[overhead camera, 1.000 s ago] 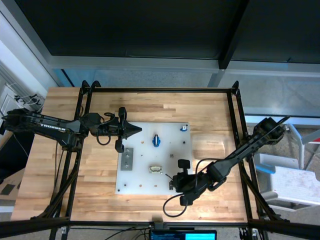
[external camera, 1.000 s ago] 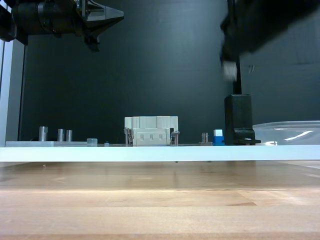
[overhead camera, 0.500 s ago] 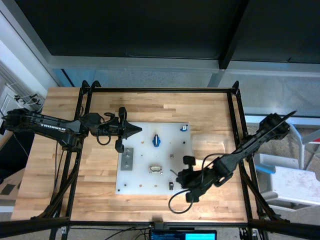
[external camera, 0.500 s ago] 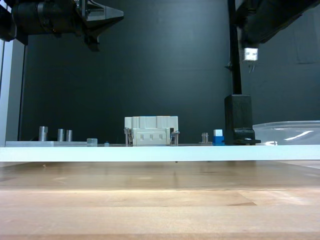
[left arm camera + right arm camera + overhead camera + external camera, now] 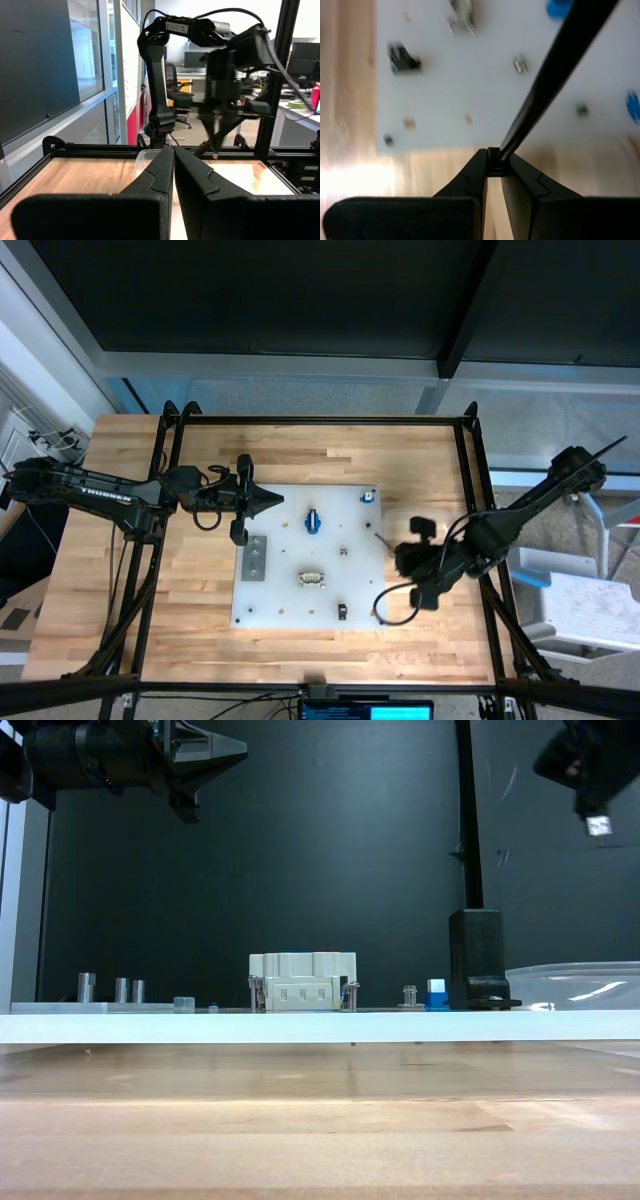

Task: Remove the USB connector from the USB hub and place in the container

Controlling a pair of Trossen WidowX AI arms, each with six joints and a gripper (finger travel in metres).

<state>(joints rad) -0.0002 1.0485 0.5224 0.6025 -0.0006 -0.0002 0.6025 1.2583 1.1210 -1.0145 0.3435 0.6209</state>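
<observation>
My right gripper (image 5: 398, 554) hangs high above the white board's right edge, shut on the USB connector (image 5: 493, 165). The connector's stiff black wire tail (image 5: 555, 70) sticks out slanting from between the fingers, and its metal plug end (image 5: 598, 825) points down. On the board's near side stands the USB hub (image 5: 342, 612), a small black block (image 5: 477, 960) with nothing in it (image 5: 402, 57). The clear container (image 5: 408, 518) lies just right of the board, below and beside the right gripper (image 5: 585, 765). Over the board's far-left corner my left gripper (image 5: 272, 501) is parked, shut and empty (image 5: 173, 165).
The white board (image 5: 290, 605) carries a beige-and-metal connector (image 5: 312, 581), a blue clip (image 5: 313, 521), a grey metal bar (image 5: 255, 560) and a small blue part (image 5: 368, 496). Black frame posts (image 5: 478, 490) border the table. The container's rim (image 5: 580, 978) rises behind the hub.
The right gripper has pulled the USB connector up out of the hub, then carried it higher, to the right and farther back, towards the container. The left arm has not moved.
</observation>
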